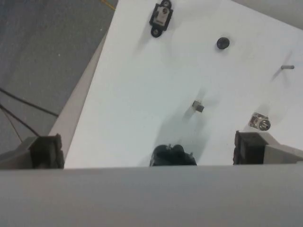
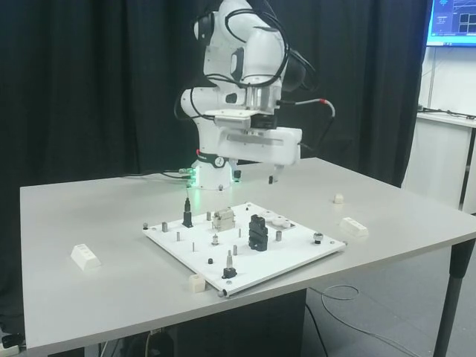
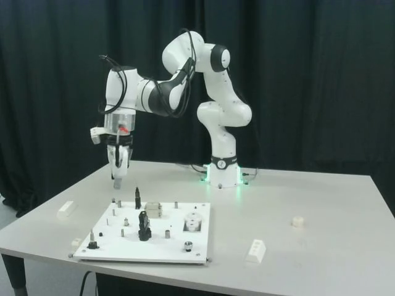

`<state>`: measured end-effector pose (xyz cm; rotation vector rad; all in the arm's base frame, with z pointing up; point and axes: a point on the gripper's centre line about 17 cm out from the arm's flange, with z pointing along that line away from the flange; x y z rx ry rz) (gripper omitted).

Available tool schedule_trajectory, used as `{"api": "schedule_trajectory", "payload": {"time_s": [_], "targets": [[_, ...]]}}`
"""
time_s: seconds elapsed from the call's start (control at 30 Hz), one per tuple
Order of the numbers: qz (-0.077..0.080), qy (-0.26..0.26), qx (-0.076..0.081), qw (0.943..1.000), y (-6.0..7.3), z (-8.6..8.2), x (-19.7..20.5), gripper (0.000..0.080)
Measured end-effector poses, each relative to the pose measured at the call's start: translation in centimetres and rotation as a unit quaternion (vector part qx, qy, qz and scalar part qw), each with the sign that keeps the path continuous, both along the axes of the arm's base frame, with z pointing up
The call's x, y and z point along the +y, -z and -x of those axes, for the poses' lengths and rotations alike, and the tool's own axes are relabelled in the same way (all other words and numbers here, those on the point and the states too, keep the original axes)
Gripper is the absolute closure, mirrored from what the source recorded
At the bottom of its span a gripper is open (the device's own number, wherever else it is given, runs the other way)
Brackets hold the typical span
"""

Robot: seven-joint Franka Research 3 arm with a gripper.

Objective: Remove Ethernet.

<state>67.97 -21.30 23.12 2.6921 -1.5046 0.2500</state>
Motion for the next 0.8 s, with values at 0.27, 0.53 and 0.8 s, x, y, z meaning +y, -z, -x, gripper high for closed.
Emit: {"api": "schedule_trajectory", "payload": {"time_s": [0.27,0.53,0.8], "targets": [[-0.004,0.065,0.003,0.9979,2.0,-0.4,-1.4,0.0003],[-0.007,0.117,0.005,0.9931,4.1,-0.8,-3.0,0.0003],[-0.015,0.141,0.006,0.9899,5.8,-1.3,-4.2,0.0003]]}}
